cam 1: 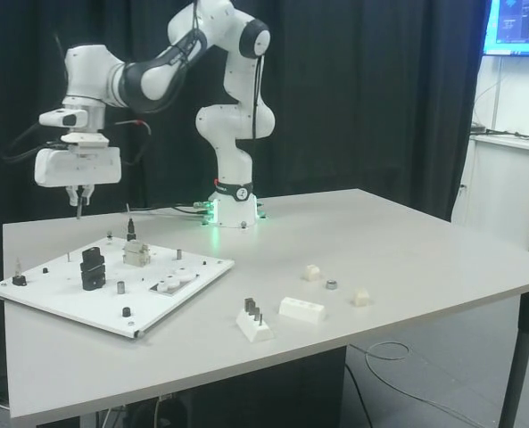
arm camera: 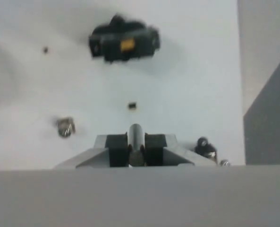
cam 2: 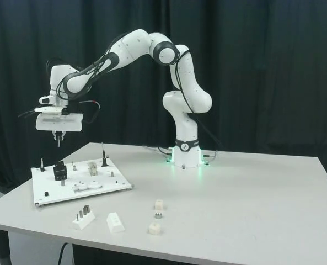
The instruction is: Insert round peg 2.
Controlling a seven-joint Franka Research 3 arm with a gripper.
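My gripper [arm camera: 136, 150] is shut on a grey round peg [arm camera: 135, 133], whose tip sticks out past the black fingertips. In the room views the gripper [cam 1: 79, 196] [cam 2: 58, 135] hangs well above the back left part of the white board [cam 1: 193, 272] [cam 2: 47, 194], with the peg [cam 1: 79, 210] [cam 2: 58, 141] pointing straight down. Under it, the wrist view shows the white board [arm camera: 191, 80] with a small dark spot [arm camera: 132, 105] just ahead of the peg's tip. A black block [arm camera: 123, 42] [cam 1: 92, 268] [cam 2: 59, 171] stands on the board.
Several short pegs and fixtures stand on the board, including a grey metal part [cam 1: 136, 254] and a black post [cam 2: 103, 162]. On the grey table sit a white peg holder [cam 1: 254, 323], a white block [cam 1: 301, 308], two small cubes [cam 1: 312, 272] [cam 1: 360, 297] and a nut [cam 1: 332, 285].
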